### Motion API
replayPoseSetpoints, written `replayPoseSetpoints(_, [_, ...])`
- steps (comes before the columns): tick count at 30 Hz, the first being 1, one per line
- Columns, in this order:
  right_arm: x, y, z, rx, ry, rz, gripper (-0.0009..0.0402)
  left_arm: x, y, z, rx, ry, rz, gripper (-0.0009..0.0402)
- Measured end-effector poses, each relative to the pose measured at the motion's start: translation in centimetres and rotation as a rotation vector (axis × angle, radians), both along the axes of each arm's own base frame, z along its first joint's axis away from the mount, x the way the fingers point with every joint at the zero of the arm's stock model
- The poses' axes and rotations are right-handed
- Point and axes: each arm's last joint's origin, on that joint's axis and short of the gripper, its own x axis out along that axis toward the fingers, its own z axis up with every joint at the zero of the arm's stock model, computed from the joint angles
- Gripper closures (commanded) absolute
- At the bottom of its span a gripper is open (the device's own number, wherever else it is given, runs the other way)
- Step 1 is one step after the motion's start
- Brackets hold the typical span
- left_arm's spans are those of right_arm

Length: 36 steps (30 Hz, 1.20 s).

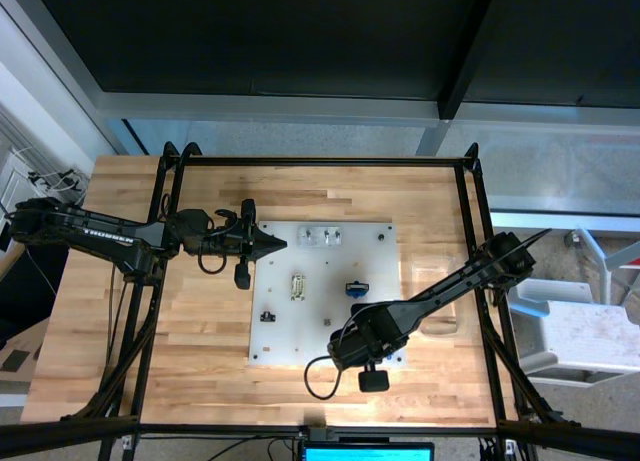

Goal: Unfasten the M12 fastener and place in the container

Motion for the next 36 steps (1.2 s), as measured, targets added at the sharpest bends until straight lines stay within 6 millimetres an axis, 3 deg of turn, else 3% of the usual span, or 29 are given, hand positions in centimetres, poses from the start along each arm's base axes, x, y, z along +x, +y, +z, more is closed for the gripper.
replayPoseSetpoints(36, [-0.5, 0.4, -3.3, -0.016, -0.002, -0.062, 0.0394, 0.0, 0.0, 0.0, 0.000, 0.000, 0.000, 0.0393])
